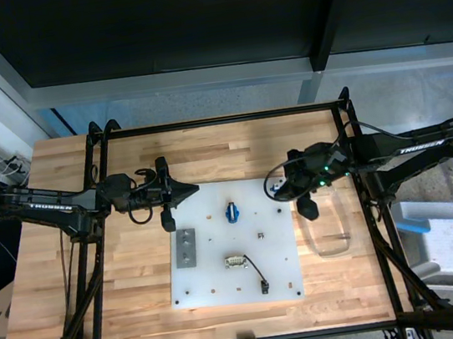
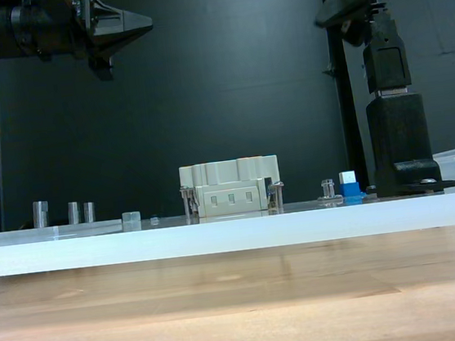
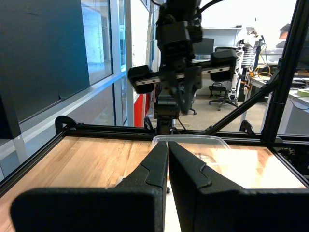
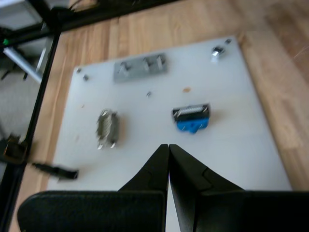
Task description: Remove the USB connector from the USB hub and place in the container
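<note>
The USB connector (image 1: 253, 268) is a thin black cable on the white board's near right part, its plug seated in the small black USB hub (image 1: 264, 286). In the low view the plug (image 2: 386, 66) stands upright in the hub (image 2: 400, 147). The clear container (image 1: 329, 224) lies on the table just right of the board. My right gripper (image 1: 276, 189) hovers shut and empty over the board's far right edge, well above the USB connector (image 4: 53, 169). Over the board's far left corner my left gripper (image 1: 189, 193) is raised, shut and empty, facing the container (image 3: 190, 142).
On the white board (image 1: 276, 251) sit a grey block (image 1: 186, 248), a silver-cream connector block (image 1: 236, 260) and a blue part (image 1: 232, 212). A black frame (image 1: 220, 121) rims the wooden table.
</note>
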{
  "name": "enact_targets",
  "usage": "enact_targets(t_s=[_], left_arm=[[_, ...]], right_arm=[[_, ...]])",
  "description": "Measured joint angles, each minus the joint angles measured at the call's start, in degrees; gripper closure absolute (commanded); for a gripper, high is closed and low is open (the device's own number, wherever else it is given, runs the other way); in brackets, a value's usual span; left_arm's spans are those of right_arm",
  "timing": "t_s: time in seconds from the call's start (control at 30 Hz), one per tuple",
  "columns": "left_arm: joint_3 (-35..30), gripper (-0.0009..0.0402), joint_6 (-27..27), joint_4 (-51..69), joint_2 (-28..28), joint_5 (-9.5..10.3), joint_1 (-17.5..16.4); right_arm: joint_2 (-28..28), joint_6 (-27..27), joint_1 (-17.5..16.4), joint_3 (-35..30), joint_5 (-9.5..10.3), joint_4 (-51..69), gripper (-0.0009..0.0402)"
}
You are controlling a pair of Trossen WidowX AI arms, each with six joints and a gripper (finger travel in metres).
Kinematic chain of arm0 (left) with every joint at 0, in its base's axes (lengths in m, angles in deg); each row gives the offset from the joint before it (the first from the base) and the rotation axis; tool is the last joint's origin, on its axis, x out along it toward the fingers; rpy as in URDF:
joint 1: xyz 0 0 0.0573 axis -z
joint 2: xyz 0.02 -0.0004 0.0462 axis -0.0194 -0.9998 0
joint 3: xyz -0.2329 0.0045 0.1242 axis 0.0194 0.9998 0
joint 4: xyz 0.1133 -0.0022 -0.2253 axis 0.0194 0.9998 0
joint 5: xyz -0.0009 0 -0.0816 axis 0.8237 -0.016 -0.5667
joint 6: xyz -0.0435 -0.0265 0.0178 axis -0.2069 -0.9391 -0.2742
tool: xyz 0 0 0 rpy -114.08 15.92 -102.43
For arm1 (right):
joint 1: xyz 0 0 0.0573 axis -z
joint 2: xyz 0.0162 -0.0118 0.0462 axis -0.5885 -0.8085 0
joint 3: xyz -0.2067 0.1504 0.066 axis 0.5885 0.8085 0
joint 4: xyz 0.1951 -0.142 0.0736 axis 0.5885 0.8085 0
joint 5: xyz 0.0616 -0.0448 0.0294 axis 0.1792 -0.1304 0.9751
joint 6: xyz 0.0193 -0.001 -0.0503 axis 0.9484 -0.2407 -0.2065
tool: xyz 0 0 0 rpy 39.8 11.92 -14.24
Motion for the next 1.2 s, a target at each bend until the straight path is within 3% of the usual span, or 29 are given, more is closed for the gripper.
enact_targets(t_s=[0.13,0.3,0.43,1.2], left_arm=[[0.0,0.0392,0.0,0.0,0.0,0.00,0.0],[0.0,0.0392,0.0,0.0,0.0,0.00,0.0],[0.0,0.0392,0.0,0.0,0.0,0.02,0.0],[0.0,0.0392,0.0,0.0,0.0,0.02,0.0]], right_arm=[[-1.7,1.3,-4.6,-2.8,-4.28,7.3,0.0394],[-3.6,3.9,-9.2,-5.7,-5.62,11.5,0.0393],[-6.1,5.2,-13.6,-7.8,-9.81,15.2,0.0393],[-21.9,15.0,-24.5,-19.4,-11.43,17.2,0.0394]])
